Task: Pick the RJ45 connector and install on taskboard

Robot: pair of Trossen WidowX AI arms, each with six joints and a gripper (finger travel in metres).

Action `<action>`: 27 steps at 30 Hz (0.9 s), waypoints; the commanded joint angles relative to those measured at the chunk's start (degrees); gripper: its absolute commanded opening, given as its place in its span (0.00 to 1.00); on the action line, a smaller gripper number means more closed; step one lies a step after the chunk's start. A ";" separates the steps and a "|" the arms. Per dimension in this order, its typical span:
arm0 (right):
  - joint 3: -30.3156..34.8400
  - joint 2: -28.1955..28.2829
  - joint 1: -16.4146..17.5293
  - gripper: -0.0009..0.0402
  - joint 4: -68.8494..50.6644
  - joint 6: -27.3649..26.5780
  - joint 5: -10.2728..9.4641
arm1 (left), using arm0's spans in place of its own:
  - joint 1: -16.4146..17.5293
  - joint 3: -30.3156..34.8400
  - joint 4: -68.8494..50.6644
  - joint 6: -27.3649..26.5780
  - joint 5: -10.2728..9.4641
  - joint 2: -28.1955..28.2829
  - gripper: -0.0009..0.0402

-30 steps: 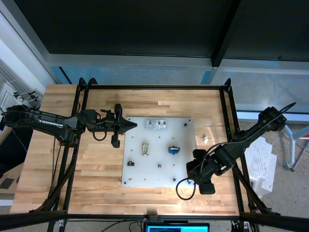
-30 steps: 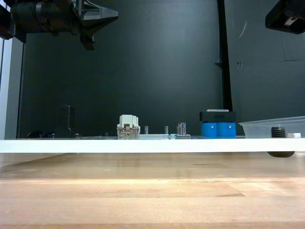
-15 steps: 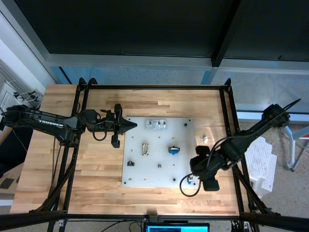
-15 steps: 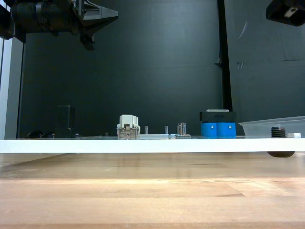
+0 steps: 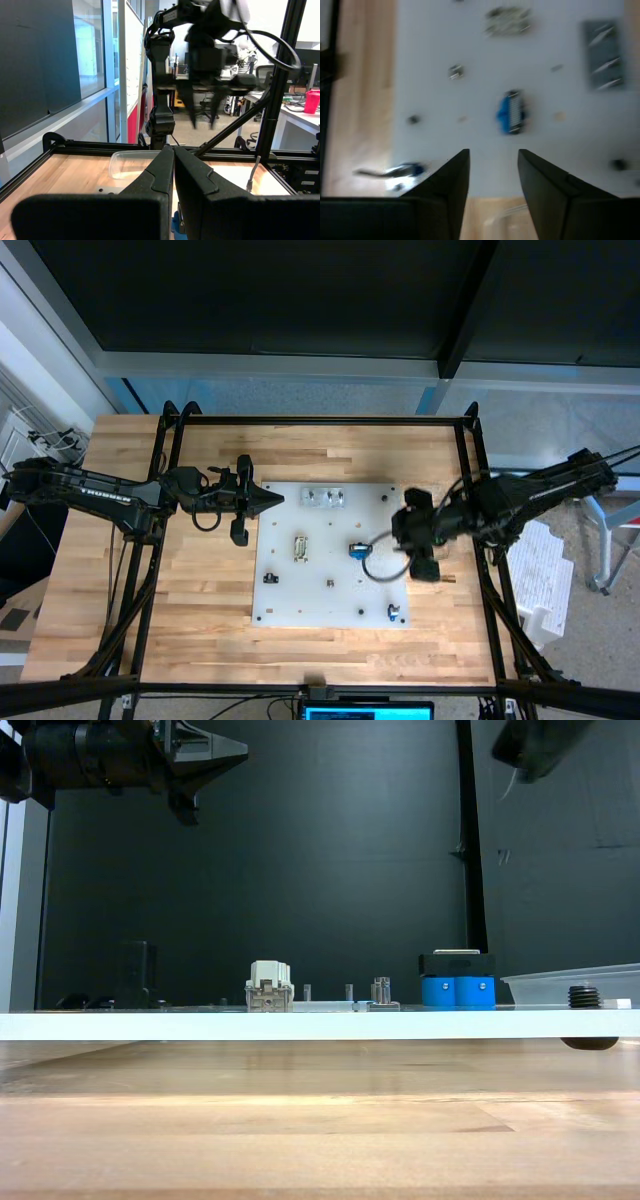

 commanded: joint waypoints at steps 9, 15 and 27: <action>-0.02 -2.99 -12.92 0.04 6.21 -13.94 -0.79 | 0.00 0.02 0.02 0.02 0.02 0.00 0.02; -0.37 -3.67 -19.10 0.02 10.88 -19.12 -5.16 | 0.00 0.02 0.02 0.02 0.02 0.00 0.02; -11.89 -8.41 -23.26 0.02 34.93 -21.70 -12.41 | 0.00 0.02 0.02 0.02 0.02 0.00 0.02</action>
